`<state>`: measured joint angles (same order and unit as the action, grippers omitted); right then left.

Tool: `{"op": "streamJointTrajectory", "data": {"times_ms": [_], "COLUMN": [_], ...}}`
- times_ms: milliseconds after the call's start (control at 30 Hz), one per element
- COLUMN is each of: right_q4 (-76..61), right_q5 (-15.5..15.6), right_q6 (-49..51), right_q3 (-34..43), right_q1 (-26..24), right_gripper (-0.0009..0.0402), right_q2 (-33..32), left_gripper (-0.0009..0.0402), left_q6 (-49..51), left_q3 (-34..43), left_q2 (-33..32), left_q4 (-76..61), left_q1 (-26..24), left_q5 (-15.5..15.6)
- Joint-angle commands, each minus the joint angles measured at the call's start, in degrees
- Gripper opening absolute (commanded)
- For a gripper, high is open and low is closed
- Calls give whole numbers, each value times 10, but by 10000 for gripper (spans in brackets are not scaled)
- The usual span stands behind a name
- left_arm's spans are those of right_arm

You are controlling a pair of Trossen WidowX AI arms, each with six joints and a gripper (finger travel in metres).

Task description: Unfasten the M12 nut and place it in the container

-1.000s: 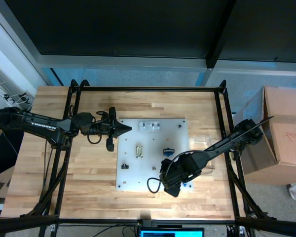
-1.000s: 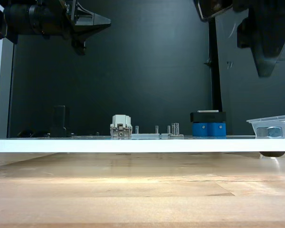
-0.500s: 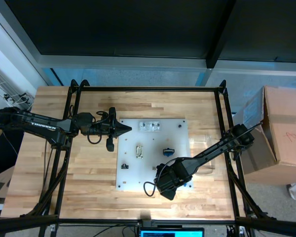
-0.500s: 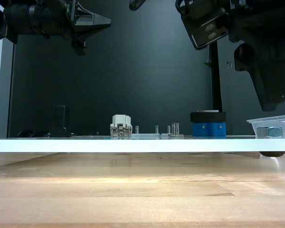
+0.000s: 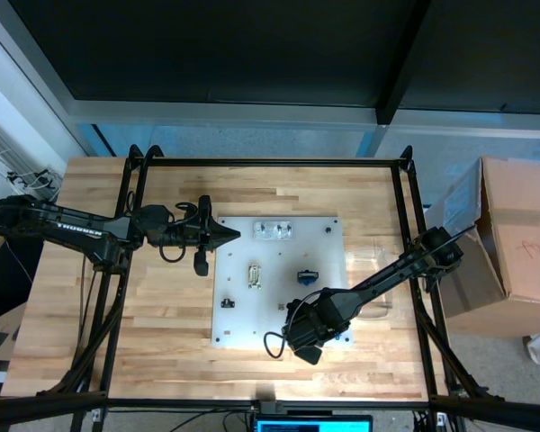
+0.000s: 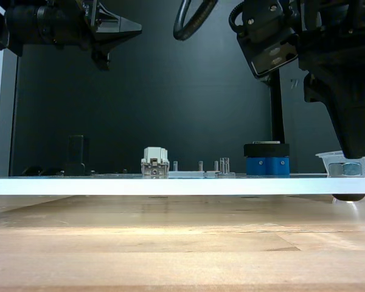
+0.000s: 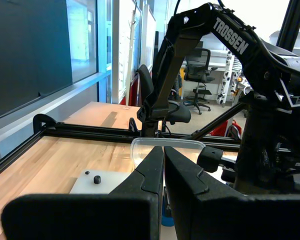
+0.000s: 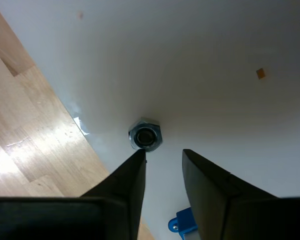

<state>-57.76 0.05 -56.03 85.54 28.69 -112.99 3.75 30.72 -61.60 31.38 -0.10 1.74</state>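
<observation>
The silver M12 nut [image 8: 145,135] sits on its stud on the white board [image 5: 238,319], with the dark stud top showing in its bore. In the low view the nut [image 6: 351,168] lies just under my right gripper [image 6: 356,151]. My right gripper [image 8: 162,154] hangs straight above the nut, open by a narrow gap with nothing between its fingers. In the high view the right gripper [image 5: 310,335] hides the nut. The clear container [image 5: 381,286] stands right of the board. My left gripper [image 5: 229,235] hovers high at the board's left edge, and its fingers [image 7: 152,167] are pressed together.
A grey connector [image 6: 155,163] and a blue-and-black block [image 6: 266,159] stand on the board left of the nut. A blue clip [image 8: 182,225] is close beside the nut. A cardboard box [image 5: 517,234] sits off the table's right side. Black frame rails [image 5: 270,163] ring the table.
My right gripper has moved toward the near left and come down until its fingertips hang just above the nut. The nut and the left arm have not moved.
</observation>
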Motion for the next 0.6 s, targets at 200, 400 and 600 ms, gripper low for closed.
{"op": "streamJointTrajectory", "data": {"times_ms": [200,400,600], "right_q4": [10,10,10], "right_q5": [0,0,0], "right_q6": [26,41,88], "right_q3": [-11,-11,-12], "right_q1": [0,0,0], "right_gripper": [32,5,1], "right_q2": [0,0,0], "left_gripper": [0,0,0], "left_q6": [0,0,0], "left_q3": [0,0,0], "left_q2": [0,0,0], "left_q4": [0,0,0], "left_q1": [0,0,0], "left_q5": [0,0,0]}}
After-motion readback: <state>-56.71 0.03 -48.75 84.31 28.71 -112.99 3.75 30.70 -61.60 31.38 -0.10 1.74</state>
